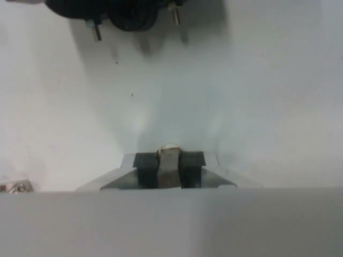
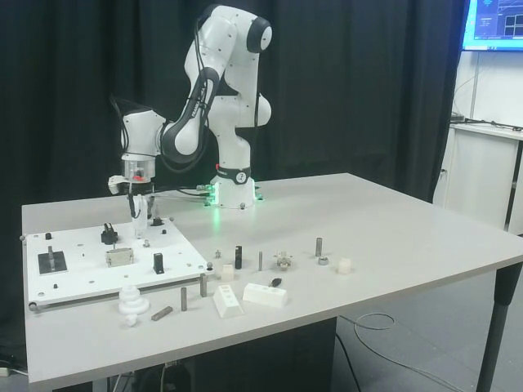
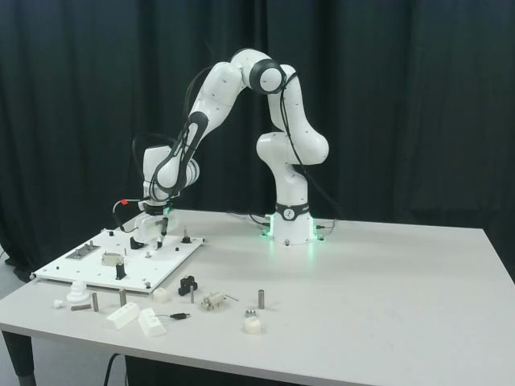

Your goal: Remove square peg 2.

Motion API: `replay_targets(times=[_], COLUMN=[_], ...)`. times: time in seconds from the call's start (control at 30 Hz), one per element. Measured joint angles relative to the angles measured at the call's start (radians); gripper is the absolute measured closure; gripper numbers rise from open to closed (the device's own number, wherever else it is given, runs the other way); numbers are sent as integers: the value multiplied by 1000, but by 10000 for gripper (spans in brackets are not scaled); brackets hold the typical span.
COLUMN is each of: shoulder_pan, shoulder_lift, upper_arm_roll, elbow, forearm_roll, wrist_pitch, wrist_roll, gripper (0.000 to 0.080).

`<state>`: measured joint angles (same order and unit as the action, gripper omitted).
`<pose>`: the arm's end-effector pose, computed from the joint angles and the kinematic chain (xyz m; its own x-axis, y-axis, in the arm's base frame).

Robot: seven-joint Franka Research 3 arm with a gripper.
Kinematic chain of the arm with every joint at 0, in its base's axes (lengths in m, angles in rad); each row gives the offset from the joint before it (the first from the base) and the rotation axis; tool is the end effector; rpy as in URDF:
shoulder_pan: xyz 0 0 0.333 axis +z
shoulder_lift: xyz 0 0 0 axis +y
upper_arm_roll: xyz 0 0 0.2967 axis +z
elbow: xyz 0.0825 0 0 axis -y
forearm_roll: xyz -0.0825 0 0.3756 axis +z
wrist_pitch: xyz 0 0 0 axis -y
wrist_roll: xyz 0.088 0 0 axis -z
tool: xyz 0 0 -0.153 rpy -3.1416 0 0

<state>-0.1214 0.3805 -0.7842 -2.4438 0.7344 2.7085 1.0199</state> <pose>0.2567 -0.4009 0.1413 -0.8290 -0.5584 -0.0303 -0.5545 0.8279 -0.0846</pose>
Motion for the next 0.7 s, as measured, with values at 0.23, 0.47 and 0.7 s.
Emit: replay_targets(times=[0.23,0.47,0.7], shoulder_pan=[1,5,26], shoulder_lift=[0,0,-11], upper_arm_roll=[-1,-2,-25], elbow=[0,0,-1], forearm_roll=[-1,-48,-115], wrist_pitch=[0,0,-8], wrist_roll=[2,-1,-9], gripper=[725,725,725])
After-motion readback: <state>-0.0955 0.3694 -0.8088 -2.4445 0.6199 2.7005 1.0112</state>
